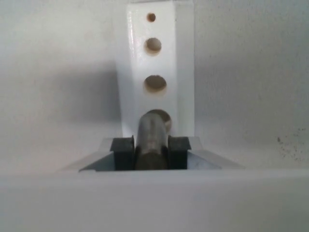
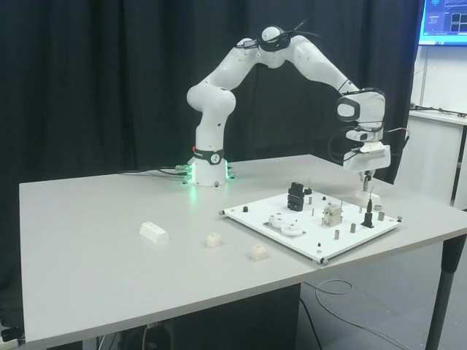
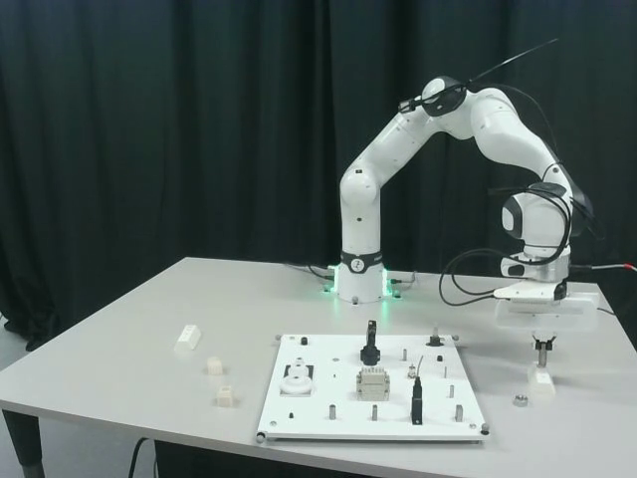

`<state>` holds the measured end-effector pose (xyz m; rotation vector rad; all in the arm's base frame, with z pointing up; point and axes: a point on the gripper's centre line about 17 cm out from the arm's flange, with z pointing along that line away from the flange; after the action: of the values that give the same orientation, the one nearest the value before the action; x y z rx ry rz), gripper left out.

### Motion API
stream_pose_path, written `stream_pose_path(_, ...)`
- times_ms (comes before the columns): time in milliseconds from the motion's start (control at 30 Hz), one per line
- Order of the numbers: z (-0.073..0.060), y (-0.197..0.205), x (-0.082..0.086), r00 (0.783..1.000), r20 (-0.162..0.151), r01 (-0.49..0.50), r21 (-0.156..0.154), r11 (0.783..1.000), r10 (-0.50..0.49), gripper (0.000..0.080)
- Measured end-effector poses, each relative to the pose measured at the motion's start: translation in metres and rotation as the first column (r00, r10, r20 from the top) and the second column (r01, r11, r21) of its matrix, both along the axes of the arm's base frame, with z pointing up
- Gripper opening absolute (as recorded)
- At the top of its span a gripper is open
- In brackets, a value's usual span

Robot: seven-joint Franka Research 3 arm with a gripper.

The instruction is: Insert round peg 4.

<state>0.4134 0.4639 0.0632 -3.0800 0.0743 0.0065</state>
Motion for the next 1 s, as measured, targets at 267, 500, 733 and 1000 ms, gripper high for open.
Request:
stream_pose_path(267,0.003,-0.001,0.002,1.000,-0.003,0.002,0.000,1.000,-0.002,0.0143)
stream_pose_path(500,0.005,-0.002,0.002,1.000,-0.008,0.003,-0.001,1.000,-0.003,0.0143)
stream_pose_path(733,0.008,-0.003,0.005,1.000,-0.005,0.007,-0.001,1.000,-0.007,0.0143)
stream_pose_path(1000,0.011,-0.007,0.011,1.000,0.002,0.016,-0.004,1.000,-0.016,0.0143)
